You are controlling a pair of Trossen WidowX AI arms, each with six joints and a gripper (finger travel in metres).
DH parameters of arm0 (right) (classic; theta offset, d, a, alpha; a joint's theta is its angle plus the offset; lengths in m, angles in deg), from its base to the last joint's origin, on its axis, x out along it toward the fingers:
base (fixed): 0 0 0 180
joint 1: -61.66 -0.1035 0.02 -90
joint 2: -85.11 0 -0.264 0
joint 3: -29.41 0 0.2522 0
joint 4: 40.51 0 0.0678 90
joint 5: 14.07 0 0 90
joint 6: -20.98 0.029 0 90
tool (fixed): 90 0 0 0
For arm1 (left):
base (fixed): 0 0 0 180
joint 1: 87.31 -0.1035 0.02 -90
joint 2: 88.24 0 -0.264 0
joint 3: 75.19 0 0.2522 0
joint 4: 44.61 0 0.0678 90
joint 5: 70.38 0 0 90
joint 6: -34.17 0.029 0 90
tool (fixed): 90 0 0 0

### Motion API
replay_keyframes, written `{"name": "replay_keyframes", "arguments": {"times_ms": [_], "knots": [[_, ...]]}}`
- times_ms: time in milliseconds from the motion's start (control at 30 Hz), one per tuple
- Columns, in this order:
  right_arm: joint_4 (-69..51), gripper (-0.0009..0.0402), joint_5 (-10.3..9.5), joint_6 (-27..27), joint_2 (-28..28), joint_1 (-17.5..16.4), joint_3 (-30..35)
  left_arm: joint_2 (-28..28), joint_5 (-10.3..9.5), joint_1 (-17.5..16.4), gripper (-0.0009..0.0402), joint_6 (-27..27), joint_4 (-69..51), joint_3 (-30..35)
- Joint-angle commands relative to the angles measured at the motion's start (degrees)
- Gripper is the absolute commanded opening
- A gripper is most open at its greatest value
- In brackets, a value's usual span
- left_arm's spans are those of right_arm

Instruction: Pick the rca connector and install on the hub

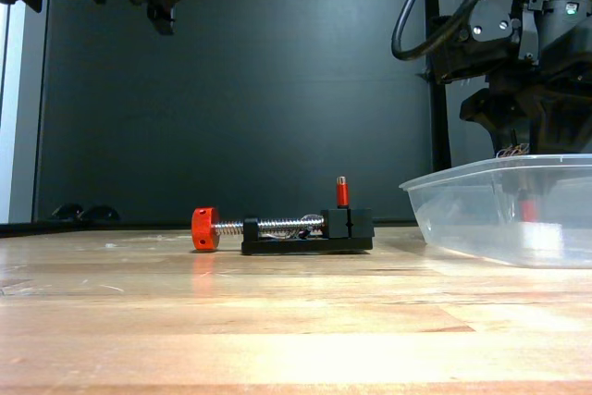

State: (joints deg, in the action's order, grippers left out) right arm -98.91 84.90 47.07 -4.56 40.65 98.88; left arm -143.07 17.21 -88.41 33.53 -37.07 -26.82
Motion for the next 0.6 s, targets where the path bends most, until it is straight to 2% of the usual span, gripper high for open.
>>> {"name": "replay_keyframes", "arguments": {"times_ms": [33,467,600], "knots": [[0.7,0.0196,0.02,0.0,-0.1,0.0,-0.5,0.0,0.02,0.0,0.0001,0.0,0.0,0.0],[3.4,0.0196,0.04,0.1,-0.1,-0.1,-2.5,0.0,0.00,0.0,0.0001,0.0,0.0,0.0],[3.5,0.0179,0.50,0.1,-0.1,-0.1,-2.6,0.0,0.02,0.0,0.0001,0.0,0.0,0.0]]}}
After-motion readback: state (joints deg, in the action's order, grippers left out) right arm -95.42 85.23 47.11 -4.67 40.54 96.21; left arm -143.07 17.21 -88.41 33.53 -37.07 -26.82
